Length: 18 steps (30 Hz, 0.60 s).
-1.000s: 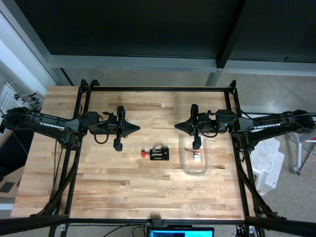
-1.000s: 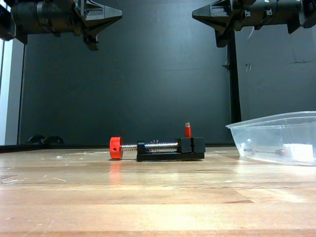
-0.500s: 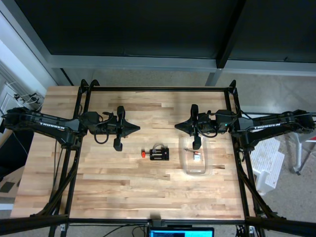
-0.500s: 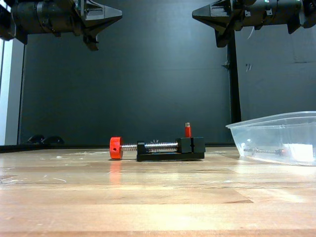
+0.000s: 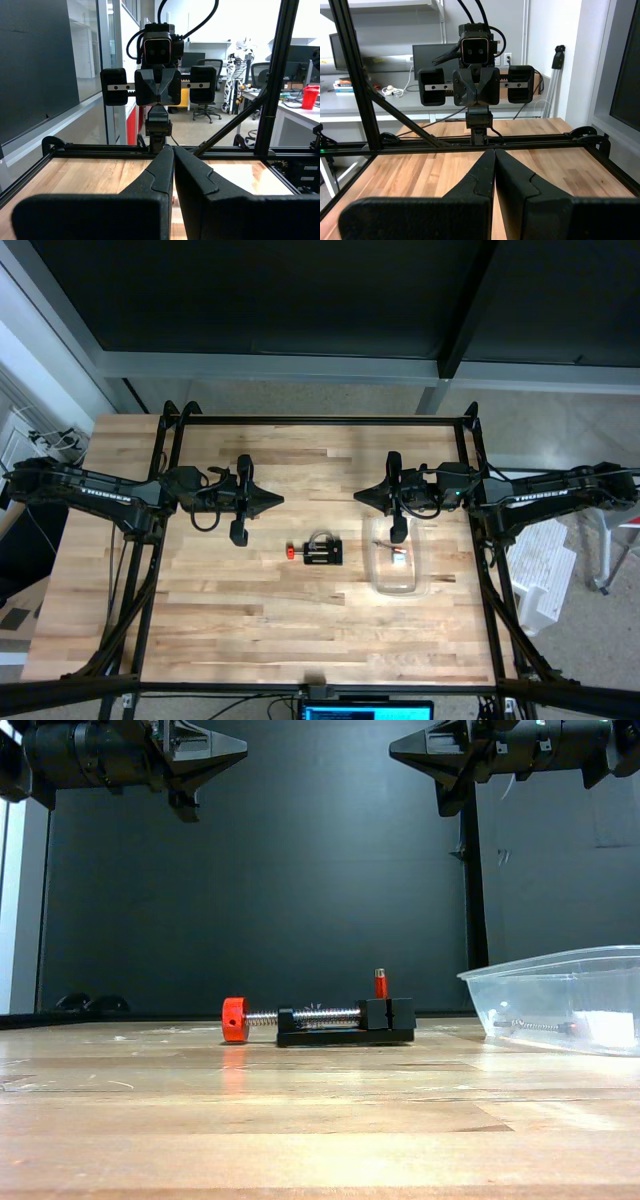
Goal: Remove the RCA connector from the receptacle and place in the container
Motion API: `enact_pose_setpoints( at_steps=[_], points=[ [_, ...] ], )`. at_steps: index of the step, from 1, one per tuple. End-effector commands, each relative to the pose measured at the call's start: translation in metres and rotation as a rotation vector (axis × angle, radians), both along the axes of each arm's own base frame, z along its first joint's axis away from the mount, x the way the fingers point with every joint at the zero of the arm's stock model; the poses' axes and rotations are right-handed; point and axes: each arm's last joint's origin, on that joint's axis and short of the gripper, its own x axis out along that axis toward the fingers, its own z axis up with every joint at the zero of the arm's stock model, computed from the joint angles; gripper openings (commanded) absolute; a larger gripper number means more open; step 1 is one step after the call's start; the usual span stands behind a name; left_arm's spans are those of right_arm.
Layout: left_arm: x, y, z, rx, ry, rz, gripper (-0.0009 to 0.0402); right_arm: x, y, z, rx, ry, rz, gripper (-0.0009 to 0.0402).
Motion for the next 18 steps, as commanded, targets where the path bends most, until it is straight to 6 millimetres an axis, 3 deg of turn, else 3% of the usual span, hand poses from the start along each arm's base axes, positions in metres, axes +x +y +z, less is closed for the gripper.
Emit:
enact_pose_setpoints(
  at_steps=[1, 18],
  points=[
    [0.0001, 0.0001, -0.0001, 0.000, 0.000, 0.000, 0.0000, 0.0001, 0.0000, -0.0005, 0.000, 0.005, 0.000, 0.0000],
    [0.0001, 0.0000, -0.0001, 0.000, 0.000, 0.000, 0.0000, 0.0001, 0.0000, -0.0021, -0.001, 0.023, 0.000, 0.0000]
  ],
)
